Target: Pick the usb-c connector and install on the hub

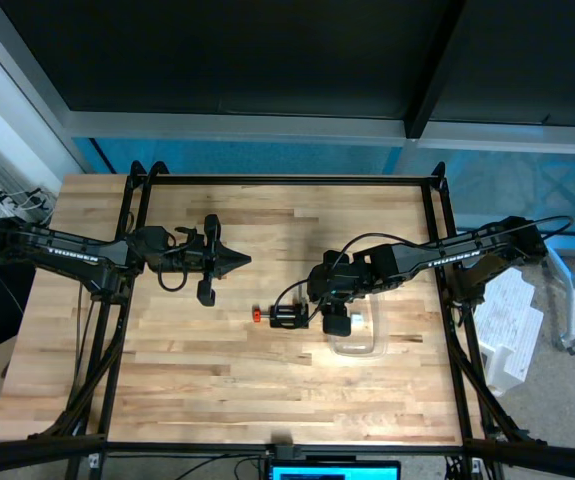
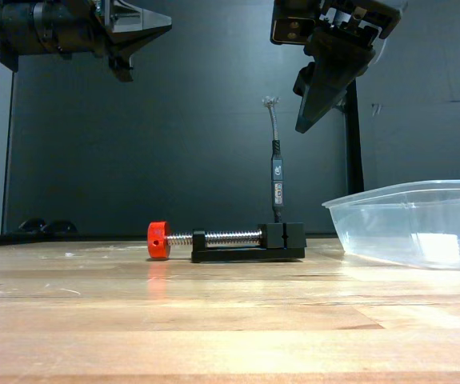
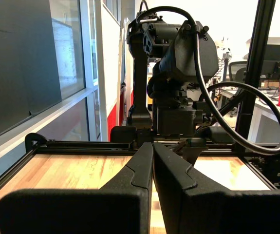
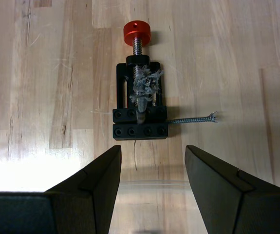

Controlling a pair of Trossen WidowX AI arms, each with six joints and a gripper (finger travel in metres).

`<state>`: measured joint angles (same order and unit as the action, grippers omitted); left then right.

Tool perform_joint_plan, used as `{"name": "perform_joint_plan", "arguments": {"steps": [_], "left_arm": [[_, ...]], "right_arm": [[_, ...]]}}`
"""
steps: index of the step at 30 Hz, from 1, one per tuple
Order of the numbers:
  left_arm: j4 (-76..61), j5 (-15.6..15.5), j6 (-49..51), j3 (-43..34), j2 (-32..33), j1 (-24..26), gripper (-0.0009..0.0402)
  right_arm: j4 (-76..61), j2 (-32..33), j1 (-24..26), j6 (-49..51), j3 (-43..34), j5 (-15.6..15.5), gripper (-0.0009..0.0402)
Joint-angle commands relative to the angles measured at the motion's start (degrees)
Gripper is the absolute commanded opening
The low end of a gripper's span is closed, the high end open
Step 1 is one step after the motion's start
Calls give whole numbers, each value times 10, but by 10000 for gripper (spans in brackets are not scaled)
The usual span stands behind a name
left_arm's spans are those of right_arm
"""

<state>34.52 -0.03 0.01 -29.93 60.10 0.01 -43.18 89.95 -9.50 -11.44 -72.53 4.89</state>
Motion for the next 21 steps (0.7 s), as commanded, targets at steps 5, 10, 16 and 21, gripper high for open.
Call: {"name": "perform_joint_plan", "arguments": {"steps": [5, 10, 16, 21], "left_arm": [[0, 0, 0, 0, 0, 0, 0], [0, 0, 0, 0, 0, 0, 0], [0, 0, 0, 0, 0, 0, 0], [0, 0, 0, 0, 0, 0, 0]], "right_arm": [[7, -5, 0, 6, 0, 2, 180], [21, -17, 1, 37, 6, 2, 154], [85, -69, 11, 45, 56, 2, 91], [165, -129, 33, 54, 105, 2, 41]]}}
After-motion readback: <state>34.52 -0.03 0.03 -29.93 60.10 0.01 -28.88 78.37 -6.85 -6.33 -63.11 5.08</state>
